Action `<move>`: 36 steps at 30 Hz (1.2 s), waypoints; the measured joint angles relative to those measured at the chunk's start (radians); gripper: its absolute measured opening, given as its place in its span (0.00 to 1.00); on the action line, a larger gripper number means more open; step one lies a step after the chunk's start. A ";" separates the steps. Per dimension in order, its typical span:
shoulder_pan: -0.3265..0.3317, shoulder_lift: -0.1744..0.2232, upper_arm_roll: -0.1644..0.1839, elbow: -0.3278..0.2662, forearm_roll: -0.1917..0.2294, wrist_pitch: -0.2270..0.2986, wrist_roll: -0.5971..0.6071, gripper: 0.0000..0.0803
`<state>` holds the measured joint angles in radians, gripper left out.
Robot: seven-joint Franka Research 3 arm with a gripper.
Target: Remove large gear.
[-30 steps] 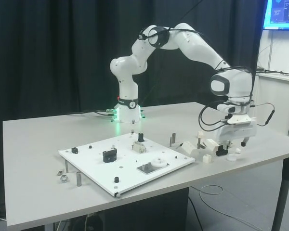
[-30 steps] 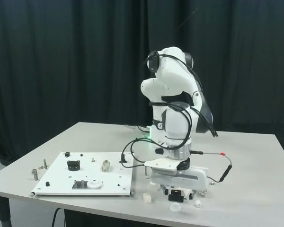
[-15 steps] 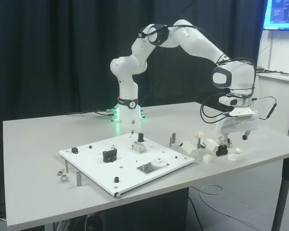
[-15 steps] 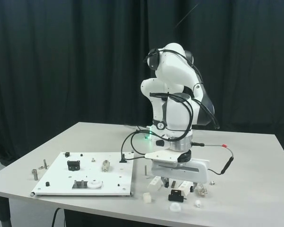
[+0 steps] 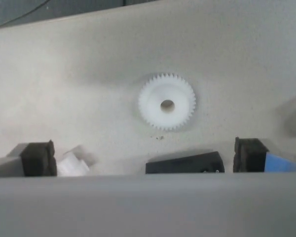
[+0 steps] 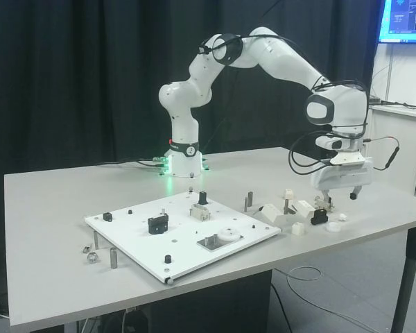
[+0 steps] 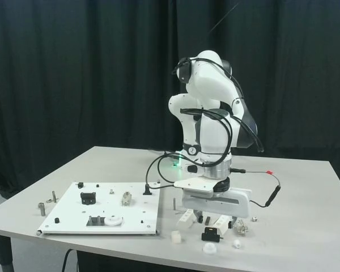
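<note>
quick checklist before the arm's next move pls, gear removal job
1. Fingers apart, nothing held: ok.
2. White gear flat on the grey table, touching neither finger: ok.
3. Gripper raised above the loose parts in both room views: ok.
4. Black part lies right below the gripper, so a straight descent could hit it: not ok.
5. Another white gear sits on the white board; which of the two is the large one: cannot tell.
</note>
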<state>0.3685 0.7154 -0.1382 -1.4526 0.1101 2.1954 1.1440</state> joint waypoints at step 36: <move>0.006 -0.055 -0.063 -0.005 -0.039 -0.184 0.049 1.00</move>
<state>0.3741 0.6604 -0.2009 -1.4581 0.0712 2.0114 1.1928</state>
